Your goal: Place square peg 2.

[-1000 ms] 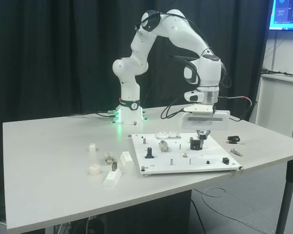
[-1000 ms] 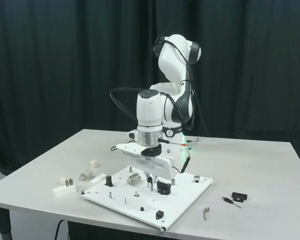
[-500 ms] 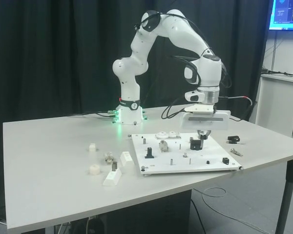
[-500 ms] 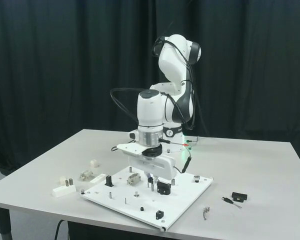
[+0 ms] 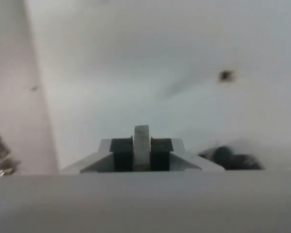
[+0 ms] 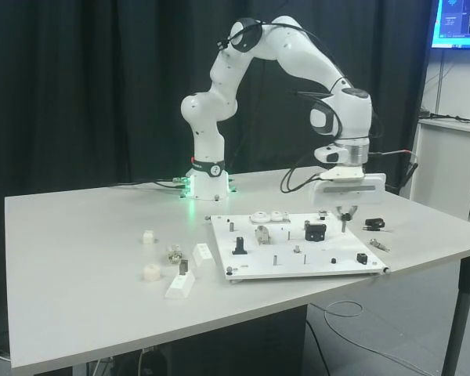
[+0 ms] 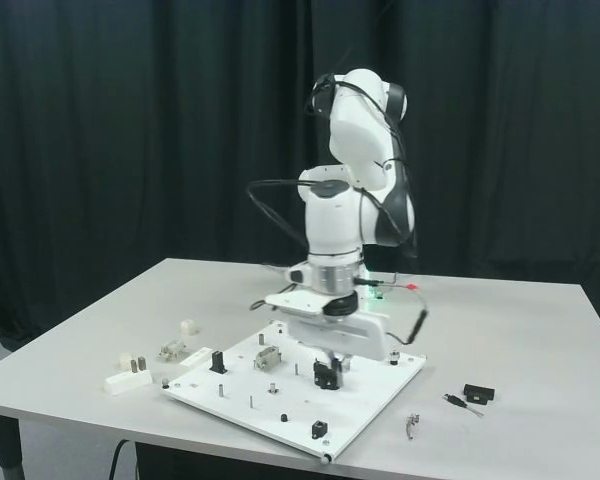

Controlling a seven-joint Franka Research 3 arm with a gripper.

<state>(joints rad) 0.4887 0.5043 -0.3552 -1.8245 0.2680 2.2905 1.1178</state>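
**Peg in the fingers, over the board's far side**

There's the peg (image 5: 141, 145), a small grey bar clamped upright between the two black fingertips in the wrist view, its tip poking out past them. So the gripper (image 6: 343, 217) is clenched on the peg, and in the first room view a thin sliver of it hangs below the fingers, clear of the board (image 6: 294, 266).

How will it handle? My read: light, rigid metal, smooth-sided, so it could slip or twist if the squeeze goes soft. The flat faces are the place to hold it, and that looks like where the pads sit now, high on the shank with the lower end free for entering a hole. A square section needs its corners lined up, so any tilt could jam it.

The arm (image 6: 294, 47) reaches out from its base with the elbow high, forearm sloping down, wrist pointing straight at the board. In the second room view the gripper (image 7: 330, 357) hangs just above the black block (image 7: 326, 377), near the board's side away from the loose white parts (image 7: 126, 381) on the table (image 7: 520, 330).
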